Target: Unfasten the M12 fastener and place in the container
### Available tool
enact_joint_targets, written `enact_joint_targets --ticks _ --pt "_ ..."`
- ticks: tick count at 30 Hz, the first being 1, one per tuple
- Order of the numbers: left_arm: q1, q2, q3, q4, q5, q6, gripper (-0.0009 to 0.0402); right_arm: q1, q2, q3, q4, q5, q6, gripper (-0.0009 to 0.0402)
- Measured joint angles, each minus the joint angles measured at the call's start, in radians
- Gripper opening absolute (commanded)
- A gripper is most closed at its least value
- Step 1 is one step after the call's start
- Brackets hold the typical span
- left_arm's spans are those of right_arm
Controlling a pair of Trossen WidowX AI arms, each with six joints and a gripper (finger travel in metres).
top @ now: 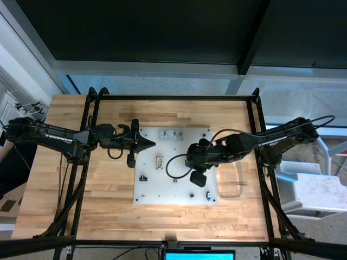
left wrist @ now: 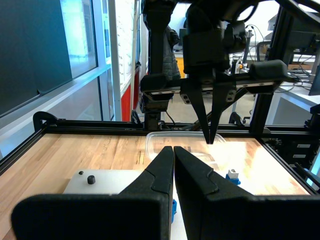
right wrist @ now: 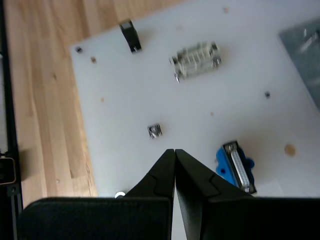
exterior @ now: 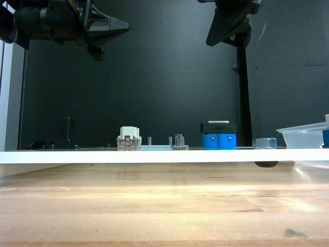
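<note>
Both claws hung closed above the white board (top: 162,184), the left claw (top: 150,144) at its 10 o'clock edge and the right claw (top: 198,179) toward 4 o'clock. The silver nut (exterior: 264,143) sat low at the board's 5 o'clock corner, just outside the clear container (top: 230,184). Whether it was on its stud could not be told.

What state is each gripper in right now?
Left gripper: jaws closed, holding nothing, raised over the white board's left edge.
Right gripper: jaws closed, holding nothing, raised over the board's right side.
</note>
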Motion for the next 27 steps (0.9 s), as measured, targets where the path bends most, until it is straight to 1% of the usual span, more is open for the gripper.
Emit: enact_joint_targets --ticks 8,11,12,16,19,23,27 --pt "0.0 0.0 0.0 0.001 0.0 0.0 0.0 0.058 0.161 0.195 -0.257 -0.009 0.137 0.0" --pt "0.0 0.0 0.0 0.0 0.0 0.0 0.0 0.082 0.207 0.248 -0.307 -0.015 0.185 0.0" --pt "0.0 0.0 0.0 0.0 0.0 0.0 0.0 0.089 0.22 0.261 -0.316 -0.023 0.199 0.0" --pt "0.0 0.0 0.0 0.0 0.0 0.0 0.0 0.111 0.264 0.292 -0.319 -0.08 0.249 0.0" --pt "0.0 0.0 0.0 0.0 0.0 0.0 0.0 0.127 0.293 0.303 -0.332 -0.106 0.288 0.0" --pt "0.0 0.0 0.0 0.0 0.0 0.0 0.0 0.137 0.312 0.307 -0.339 -0.118 0.344 0.0" --pt "0.0 0.0 0.0 0.0 0.0 0.0 0.0 0.144 0.327 0.308 -0.339 -0.119 0.38 0.0"
